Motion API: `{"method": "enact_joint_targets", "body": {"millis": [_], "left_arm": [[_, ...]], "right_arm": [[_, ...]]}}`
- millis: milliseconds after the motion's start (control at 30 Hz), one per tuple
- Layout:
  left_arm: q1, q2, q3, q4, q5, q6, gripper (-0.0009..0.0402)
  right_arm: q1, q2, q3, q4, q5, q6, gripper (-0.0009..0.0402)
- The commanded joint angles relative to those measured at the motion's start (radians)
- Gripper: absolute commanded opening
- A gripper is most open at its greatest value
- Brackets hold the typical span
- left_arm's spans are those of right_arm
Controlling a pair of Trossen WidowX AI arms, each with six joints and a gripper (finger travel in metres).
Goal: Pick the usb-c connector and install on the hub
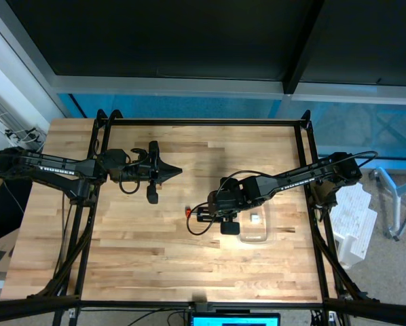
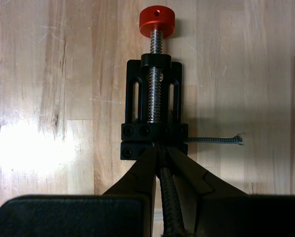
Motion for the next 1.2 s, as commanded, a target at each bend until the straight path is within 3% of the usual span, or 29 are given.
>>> {"method": "enact_joint_targets", "body": {"millis": [33,467,567,1200], "left_arm": [[0.0,0.0,0.0,0.0,0.0,0.0,0.0],[0.0,0.0,0.0,0.0,0.0,0.0,0.0],[0.0,0.0,0.0,0.0,0.0,0.0,0.0],[0.0,0.0,0.0,0.0,0.0,0.0,0.0]], "right_arm": [[0.0,0.0,0.0,-0.001,0.002,0.0,0.0],[-0.002,0.0,0.0,-0.002,0.005,0.0,0.0],[-0.002,0.0,0.0,-0.006,0.023,0.001,0.0],[-0.002,-0.001,0.0,-0.002,0.007,0.008,0.0]]}}
